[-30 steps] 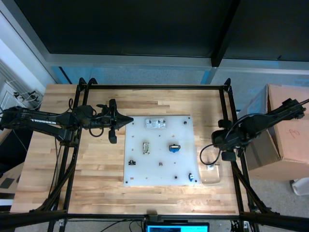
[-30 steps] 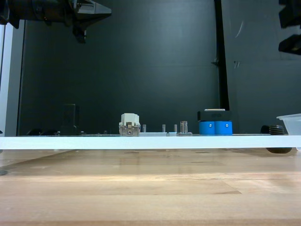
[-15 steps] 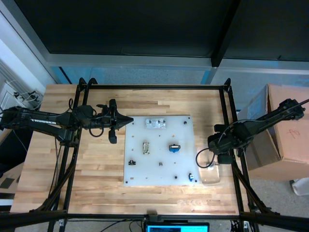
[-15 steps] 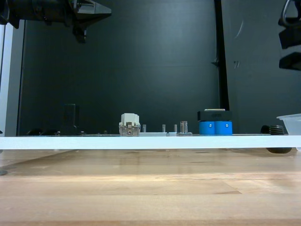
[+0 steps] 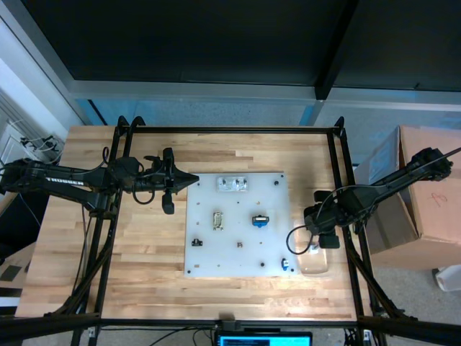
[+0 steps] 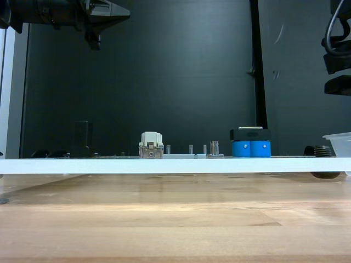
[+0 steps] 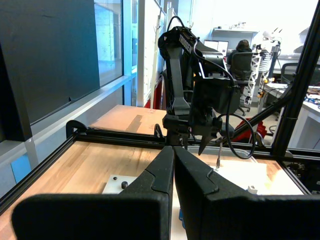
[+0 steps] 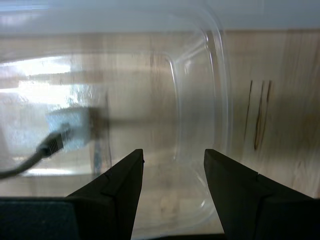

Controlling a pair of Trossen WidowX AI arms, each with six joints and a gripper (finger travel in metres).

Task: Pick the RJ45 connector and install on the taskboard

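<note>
Right wrist view: right claw [image 8: 173, 155], spread, hangs over the clear tray [image 8: 220, 75] right of the board [image 5: 238, 209] — the plug [image 8: 54, 142] lies free inside, beside its gap, not within. Left claw [image 7: 173, 152], pressed together, hovers far-left, well apart.

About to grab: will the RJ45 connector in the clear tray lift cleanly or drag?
Likely drags: the RJ45 connector lies free in the clear tray, a bendy-looking cable trailing. The thin tray looks light, may shift. Open right gripper hovers above it; shut left gripper hangs left of the board.
</note>
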